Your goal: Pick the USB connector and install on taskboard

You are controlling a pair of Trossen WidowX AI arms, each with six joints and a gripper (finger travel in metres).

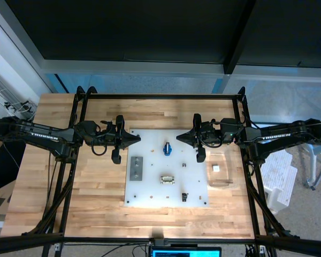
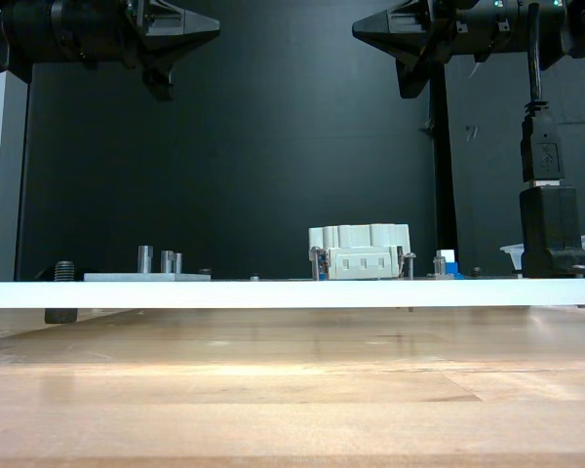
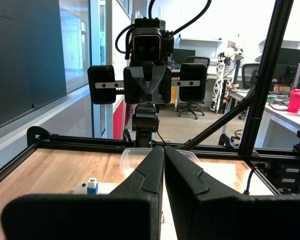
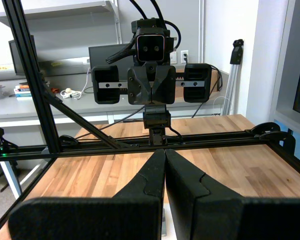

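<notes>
TROSSEN printed on left arm (image 1: 45,135) and right arm (image 1: 273,138). USB connector (image 2: 543,146) — black, trident symbol, upright in socket (image 2: 551,229) on taskboard (image 2: 273,292). Left gripper (image 1: 137,138), right gripper (image 1: 178,138) — closed tight, empty, over taskboard's upper edge.

left arm (image 1: 45,135): white "TROSSEN", behind left gripper (image 1: 137,138), near bench's (image 1: 96,214) left edge
right arm (image 1: 271,137): white "TROSSEN", behind right gripper (image 1: 178,138), near bench's right edge
</notes>
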